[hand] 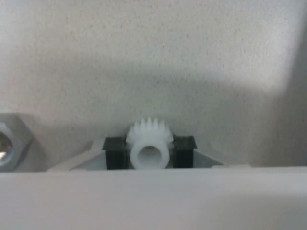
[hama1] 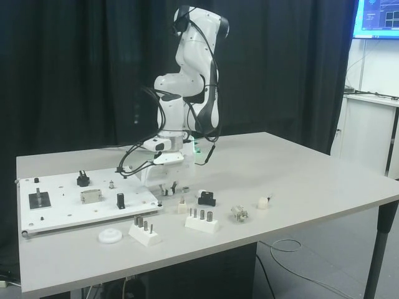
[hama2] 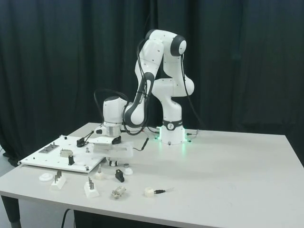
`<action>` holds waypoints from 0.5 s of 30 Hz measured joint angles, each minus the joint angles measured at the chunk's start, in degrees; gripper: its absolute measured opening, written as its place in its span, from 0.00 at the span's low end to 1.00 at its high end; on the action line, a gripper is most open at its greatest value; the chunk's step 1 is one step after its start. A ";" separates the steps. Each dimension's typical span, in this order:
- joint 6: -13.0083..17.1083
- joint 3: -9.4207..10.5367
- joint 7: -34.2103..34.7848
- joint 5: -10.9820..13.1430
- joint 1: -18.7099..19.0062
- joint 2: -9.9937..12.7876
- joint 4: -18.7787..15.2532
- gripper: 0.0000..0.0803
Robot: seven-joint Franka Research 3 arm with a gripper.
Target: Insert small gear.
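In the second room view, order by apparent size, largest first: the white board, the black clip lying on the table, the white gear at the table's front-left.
1. White board
2. White gear and black clip: look alike, unranked.

You've got black curtains (hama2: 247, 61) across the whole back wall. Grey counter (hama1: 299, 168) on black legs (hama1: 381, 249). White cabinet (hama1: 368, 131) off to one side, with a lit screen (hama1: 377, 18) mounted above it. Cable (hama1: 283, 246) hangs under the counter.
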 joint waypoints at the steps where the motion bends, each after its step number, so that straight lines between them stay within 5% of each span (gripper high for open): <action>1: -0.06 -0.01 0.00 0.00 0.00 -0.11 0.00 0.25; 15: -1.28 -0.43 0.00 0.00 0.00 -2.00 -0.32 0.25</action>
